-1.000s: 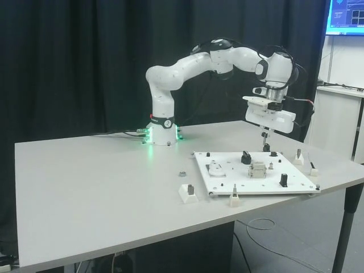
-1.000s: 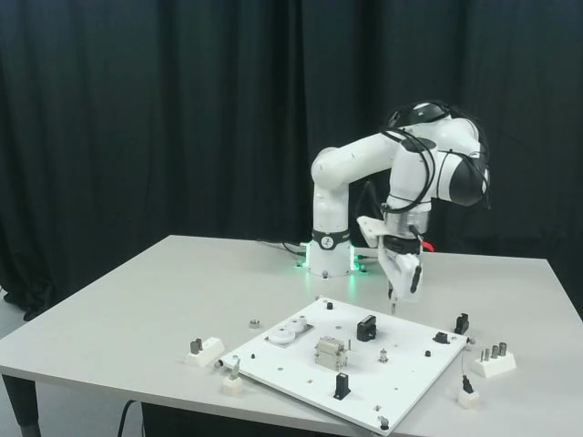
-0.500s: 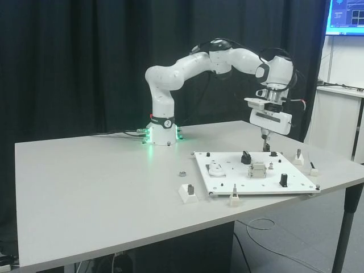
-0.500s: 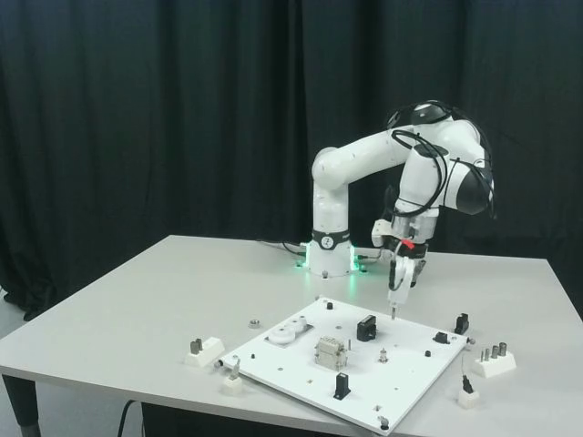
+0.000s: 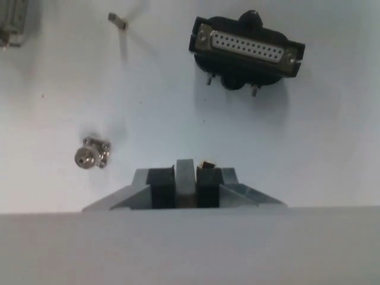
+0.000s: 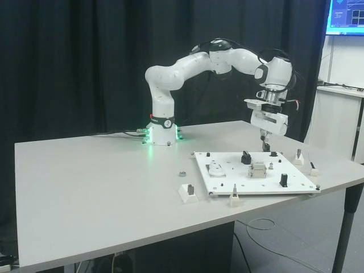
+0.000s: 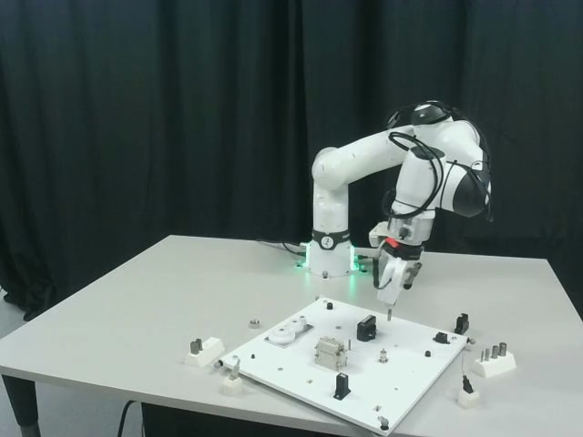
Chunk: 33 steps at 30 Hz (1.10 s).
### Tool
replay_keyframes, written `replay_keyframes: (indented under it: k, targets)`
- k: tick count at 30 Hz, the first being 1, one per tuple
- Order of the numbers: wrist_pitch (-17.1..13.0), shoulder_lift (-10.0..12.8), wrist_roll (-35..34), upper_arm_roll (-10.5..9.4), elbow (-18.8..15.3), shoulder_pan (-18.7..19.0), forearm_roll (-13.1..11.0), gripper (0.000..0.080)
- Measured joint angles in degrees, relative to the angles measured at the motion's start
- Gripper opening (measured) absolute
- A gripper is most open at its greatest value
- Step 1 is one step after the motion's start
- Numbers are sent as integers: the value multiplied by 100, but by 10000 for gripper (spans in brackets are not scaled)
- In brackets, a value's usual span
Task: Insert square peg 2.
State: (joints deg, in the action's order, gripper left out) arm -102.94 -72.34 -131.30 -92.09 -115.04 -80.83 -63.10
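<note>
My gripper (image 5: 185, 178) is shut on a slim grey square peg (image 5: 185, 173), held upright between the black pads (image 5: 160, 185). In the room views the gripper (image 6: 265, 134) (image 7: 390, 299) hangs over the far part of the white board (image 6: 227, 183) (image 7: 410, 366), and the peg (image 7: 390, 312) points down just above the board's surface. A black multi-pin connector (image 5: 246, 50) (image 7: 366, 328) stands on the board close by. I cannot see any hole for the peg beneath the fingers.
A small metal fitting (image 5: 89, 155) and a thin pin (image 5: 119, 21) stand on the board near the gripper. A grey block (image 6: 257, 170) sits mid-board. White holder blocks (image 6: 188, 193) (image 6: 234, 199) (image 7: 493, 360) and a nut (image 6: 182, 172) lie on the table around it.
The wrist has turned about its vertical axis, so the hand now looks narrower in the first room view. The gripper has shifted slightly towards the black connector, with the peg still in its grip.
</note>
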Motion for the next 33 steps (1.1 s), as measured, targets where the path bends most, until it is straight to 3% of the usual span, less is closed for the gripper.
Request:
replay_keyframes:
  k: [21,33]
  targets:
    - [-162,-45,-756,-217,-2,-169,-473,72]
    - [-179,-107,-1029,-305,-3,-214,-571,72]
